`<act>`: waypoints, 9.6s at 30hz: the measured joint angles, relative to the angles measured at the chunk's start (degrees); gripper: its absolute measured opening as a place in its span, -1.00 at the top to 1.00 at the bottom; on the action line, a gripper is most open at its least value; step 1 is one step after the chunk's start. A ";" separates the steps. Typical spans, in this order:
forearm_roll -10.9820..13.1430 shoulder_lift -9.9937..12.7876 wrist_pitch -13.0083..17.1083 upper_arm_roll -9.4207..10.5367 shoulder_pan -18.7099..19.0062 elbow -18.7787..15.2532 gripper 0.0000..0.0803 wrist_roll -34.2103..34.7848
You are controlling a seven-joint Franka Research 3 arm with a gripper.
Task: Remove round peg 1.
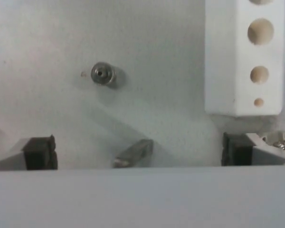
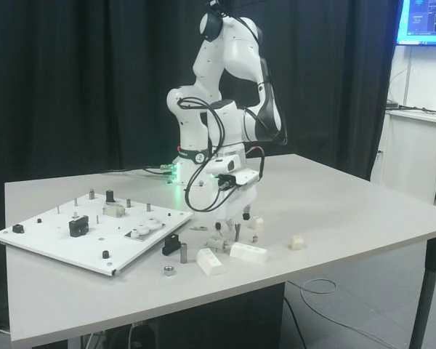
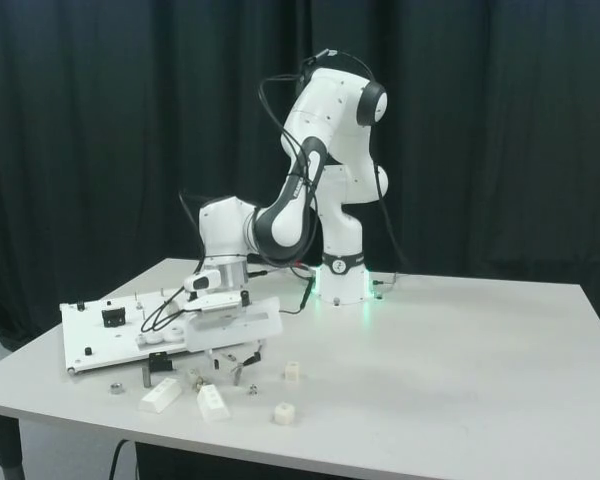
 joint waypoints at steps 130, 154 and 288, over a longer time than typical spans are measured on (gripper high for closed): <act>-18.68 -2.13 -2.03 -19.78 -26.80 1.16 -0.99 -25.09; -17.29 5.62 -6.51 -7.98 -44.32 10.85 -0.99 -39.53; -0.35 12.90 -17.82 -7.33 -52.96 13.60 0.93 -55.22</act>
